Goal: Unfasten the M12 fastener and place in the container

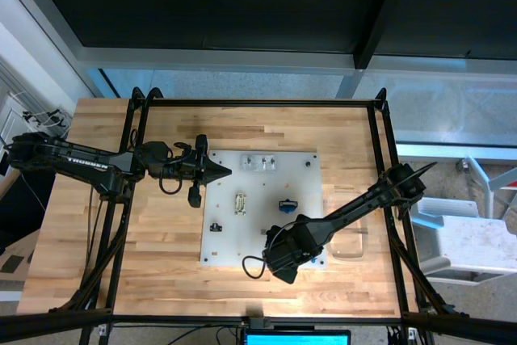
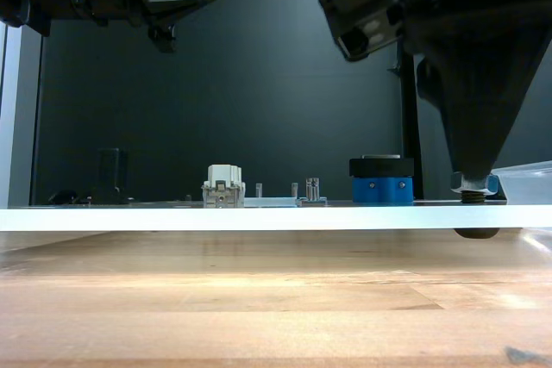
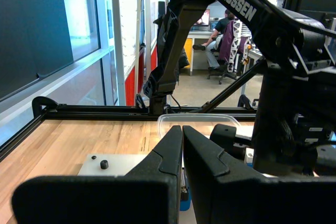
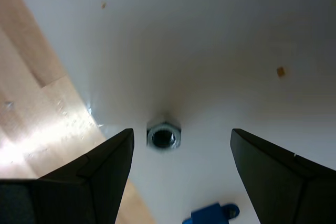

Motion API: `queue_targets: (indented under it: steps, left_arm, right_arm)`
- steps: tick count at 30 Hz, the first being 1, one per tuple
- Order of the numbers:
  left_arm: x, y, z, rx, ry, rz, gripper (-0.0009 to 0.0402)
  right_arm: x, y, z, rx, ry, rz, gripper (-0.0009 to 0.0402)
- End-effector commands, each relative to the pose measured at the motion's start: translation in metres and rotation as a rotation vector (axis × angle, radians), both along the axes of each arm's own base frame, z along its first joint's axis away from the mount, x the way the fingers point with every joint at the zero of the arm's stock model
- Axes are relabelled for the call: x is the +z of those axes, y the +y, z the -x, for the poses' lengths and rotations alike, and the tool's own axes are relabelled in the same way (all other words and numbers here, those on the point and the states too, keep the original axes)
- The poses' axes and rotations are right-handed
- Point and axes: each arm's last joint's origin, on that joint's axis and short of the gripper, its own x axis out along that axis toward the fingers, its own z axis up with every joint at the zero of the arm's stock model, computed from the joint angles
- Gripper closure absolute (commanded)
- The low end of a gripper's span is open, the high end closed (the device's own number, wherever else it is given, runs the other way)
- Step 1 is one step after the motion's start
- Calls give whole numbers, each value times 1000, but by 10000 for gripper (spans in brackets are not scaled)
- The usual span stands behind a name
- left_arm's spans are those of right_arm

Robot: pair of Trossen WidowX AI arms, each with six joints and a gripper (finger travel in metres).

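Right gripper (image 4: 181, 131) hangs spread wide over the M12 nut (image 4: 164, 137), with gaps on both sides. The nut sits on its stud (image 2: 473, 198) by the board (image 1: 242, 236) edge. The container (image 1: 349, 258) is alongside, part-hidden by the arm. Left gripper (image 3: 182, 140) is pressed together over the board's far left.

The small silver nut (image 4: 164, 137) sits flat on its stud (image 2: 472, 198), black ribs showing just beneath it, near the white board's (image 1: 234, 236) near right edge. It lies between the wide-spread fingers of the right gripper (image 4: 181, 132), well apart from the left gripper (image 1: 226, 172). The clear, round-cornered container (image 2: 526, 180) rests upright on the tabletop (image 1: 161, 264), just beside the board's right edge.
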Motion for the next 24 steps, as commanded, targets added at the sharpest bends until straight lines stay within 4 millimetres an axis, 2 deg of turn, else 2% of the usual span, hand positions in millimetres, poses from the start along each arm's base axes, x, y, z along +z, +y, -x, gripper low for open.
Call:
queue_targets:
  steps: [1,8,24]
  left_arm:
    - [0,0,0,0,0,0,393]
    - [0,0,0,0,0,0,393]
    - [0,0,0,0,0,0,393]
  right_arm:
    - [-5,1,-2,1,-1,-3,148]
    - [-9,2,-3,8,2,-3,183]
    - [-9,2,-3,12,1,-3,352]
